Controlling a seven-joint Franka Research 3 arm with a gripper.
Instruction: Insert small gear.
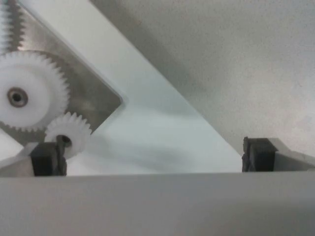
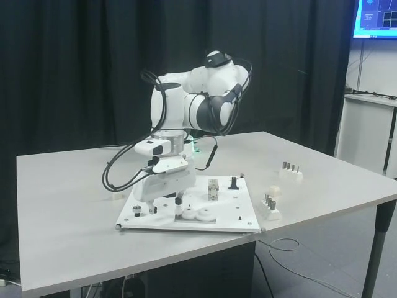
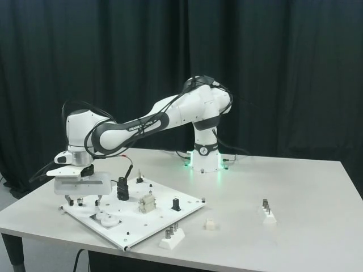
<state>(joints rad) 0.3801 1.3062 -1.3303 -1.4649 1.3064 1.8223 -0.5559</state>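
Wrist view: small gear [image 1: 69, 132] sits lower left of frame on a metal plate [image 1: 91, 93], meshed against the big gear [image 1: 27, 91], one finger [image 1: 48, 158] just beside it. Gripper [image 1: 152, 157] jaws spread wide, holding nothing.

First room view: arm [image 2: 198, 99] bends down over the white board [image 2: 229, 208], centre of frame; gears [image 2: 195, 215] at the board's near edge.

Second room view: gripper [image 3: 82, 199] hangs low over the board's left end, gears [image 3: 106, 219] just below it.
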